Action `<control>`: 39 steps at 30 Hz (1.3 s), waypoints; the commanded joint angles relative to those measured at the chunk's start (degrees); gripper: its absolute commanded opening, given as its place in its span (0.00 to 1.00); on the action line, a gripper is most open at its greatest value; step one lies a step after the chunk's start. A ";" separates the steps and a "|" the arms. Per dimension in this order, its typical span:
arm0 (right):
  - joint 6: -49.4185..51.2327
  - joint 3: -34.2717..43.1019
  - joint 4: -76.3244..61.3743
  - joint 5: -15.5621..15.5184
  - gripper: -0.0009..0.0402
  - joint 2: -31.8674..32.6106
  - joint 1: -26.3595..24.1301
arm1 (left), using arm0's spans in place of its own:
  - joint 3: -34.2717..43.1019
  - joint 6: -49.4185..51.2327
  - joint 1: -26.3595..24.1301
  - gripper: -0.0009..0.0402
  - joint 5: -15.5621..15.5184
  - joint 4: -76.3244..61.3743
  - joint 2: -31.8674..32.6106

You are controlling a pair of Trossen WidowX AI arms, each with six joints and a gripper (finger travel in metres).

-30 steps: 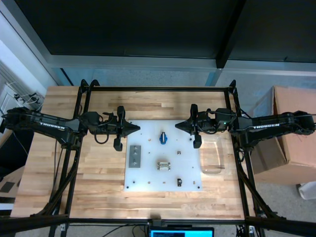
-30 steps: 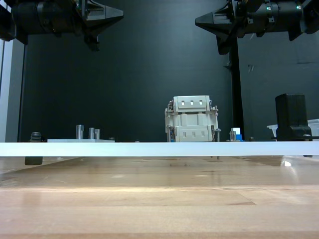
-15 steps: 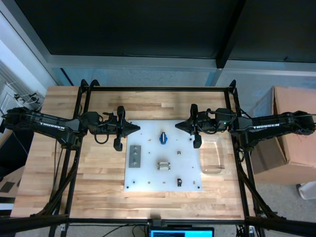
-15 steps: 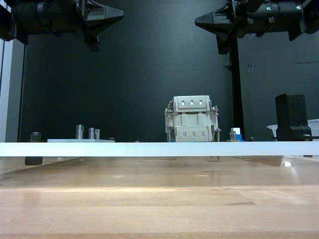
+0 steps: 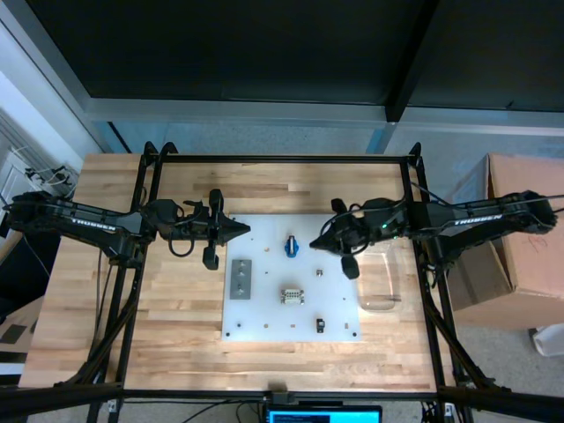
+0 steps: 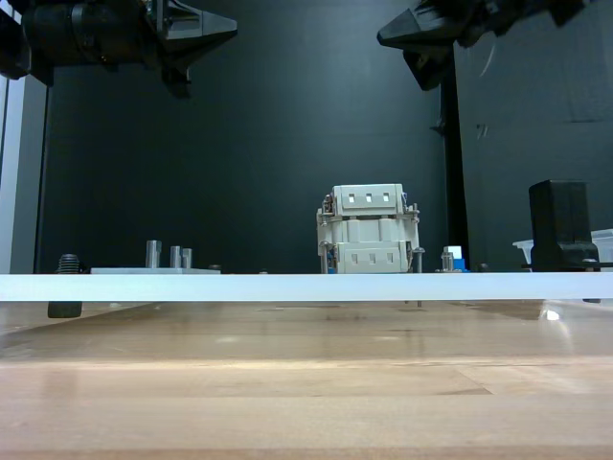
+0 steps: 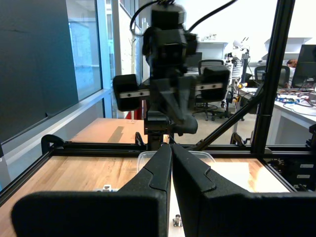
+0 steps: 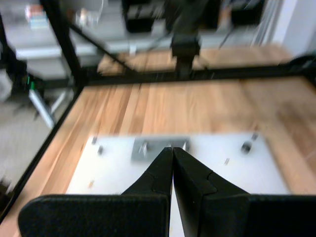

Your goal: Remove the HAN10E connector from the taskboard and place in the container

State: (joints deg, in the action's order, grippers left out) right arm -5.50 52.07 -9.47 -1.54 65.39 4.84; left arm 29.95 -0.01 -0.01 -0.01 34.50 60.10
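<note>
Step in hand, as we judge it: the approach. Nothing is gripped yet.

- Grey-beige rectangular HAN10E connector (image 5: 293,296): seated upright on the flat white plastic task board (image 5: 264,326), apparently fully in its seat, untouched.
- Clear rectangular plastic container (image 5: 377,307): right of the connector, off the board. We see nothing inside it.
- Right gripper (image 5: 312,245): beyond the connector and to its right, high above it. Its wrist view shows the fingers (image 8: 190,182) pressed together, holding nothing.
- Left gripper (image 5: 248,228): beyond the connector and to its left, equally high, fingers (image 7: 153,173) closed together on nothing.

Next move, in our judgement: one gripper must spread its fingers, come down squarely over the connector, clamp its upper housing and pull it upward out of the seat. After that comes the carry right to the container.
</note>
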 commanded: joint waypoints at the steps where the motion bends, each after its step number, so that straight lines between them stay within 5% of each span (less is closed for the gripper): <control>1: -0.04 5.44 -8.66 0.74 0.02 4.13 1.70 | 0.00 0.00 0.00 0.02 0.00 0.02 0.02; 19: -6.14 37.48 -54.29 0.74 0.02 26.10 7.21 | 0.00 0.00 0.00 0.02 0.00 0.02 0.02; 23: -7.65 42.69 -60.67 2.86 0.02 29.46 8.37 | 0.00 0.02 0.00 0.02 0.00 0.02 0.02; 35: -9.51 46.95 -63.80 4.09 0.11 31.91 9.29 | 0.00 0.00 0.00 0.02 0.00 0.02 0.02; 39: -10.23 46.95 -63.71 8.26 0.18 31.91 9.46 | 0.00 0.00 0.02 0.02 0.00 0.02 0.02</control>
State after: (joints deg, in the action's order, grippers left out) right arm -15.51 99.07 -73.28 5.50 97.27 14.26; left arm 29.95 -0.01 -0.01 -0.01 34.52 60.10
